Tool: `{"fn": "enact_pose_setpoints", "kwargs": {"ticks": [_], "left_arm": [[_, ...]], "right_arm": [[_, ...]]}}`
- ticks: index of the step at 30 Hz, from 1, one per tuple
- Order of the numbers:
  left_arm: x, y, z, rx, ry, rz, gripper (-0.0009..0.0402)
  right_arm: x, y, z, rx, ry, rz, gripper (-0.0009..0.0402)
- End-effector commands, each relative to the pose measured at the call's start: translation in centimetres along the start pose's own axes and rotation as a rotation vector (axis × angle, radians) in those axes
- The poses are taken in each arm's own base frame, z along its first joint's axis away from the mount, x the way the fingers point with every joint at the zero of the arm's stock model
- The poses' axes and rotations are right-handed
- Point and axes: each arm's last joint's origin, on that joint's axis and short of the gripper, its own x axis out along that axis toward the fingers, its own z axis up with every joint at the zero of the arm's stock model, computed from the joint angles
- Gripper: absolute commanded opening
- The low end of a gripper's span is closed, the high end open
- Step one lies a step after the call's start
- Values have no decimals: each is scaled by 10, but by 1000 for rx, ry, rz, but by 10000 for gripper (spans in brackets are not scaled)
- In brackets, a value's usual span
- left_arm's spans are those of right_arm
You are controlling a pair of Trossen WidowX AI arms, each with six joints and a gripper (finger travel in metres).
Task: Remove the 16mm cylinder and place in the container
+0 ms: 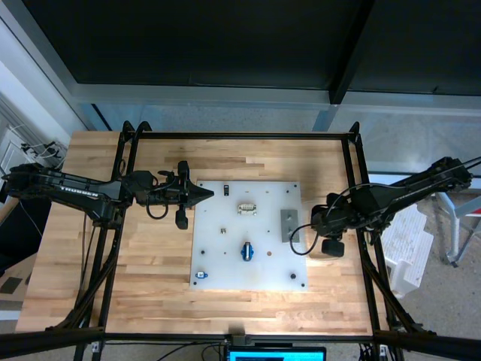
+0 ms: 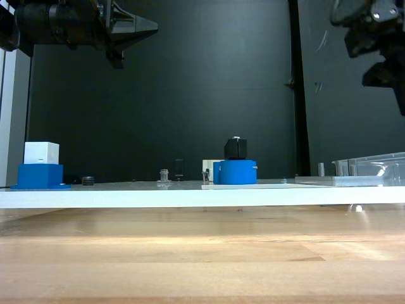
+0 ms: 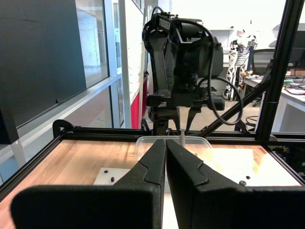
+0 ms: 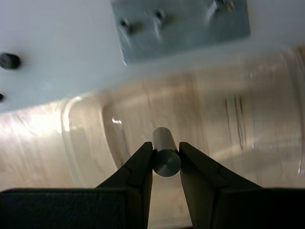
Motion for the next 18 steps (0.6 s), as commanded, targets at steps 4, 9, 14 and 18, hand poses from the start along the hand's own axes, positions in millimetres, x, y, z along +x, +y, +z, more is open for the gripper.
{"fn": "enact_pose_setpoints", "kwargs": {"ticks": [4, 9, 14, 18], "left_arm": [[0, 0, 0, 0, 0, 0, 0], [0, 0, 0, 0, 0, 0, 0], [0, 0, 0, 0, 0, 0, 0], [0, 0, 0, 0, 0, 0, 0]], "right_arm": [[7, -2, -3, 29, 13, -19, 31], [9, -1, -3, 52, 7, -18, 84], [9, -1, -3, 56, 6, -17, 133], [9, -1, -3, 56, 6, -17, 161]]}}
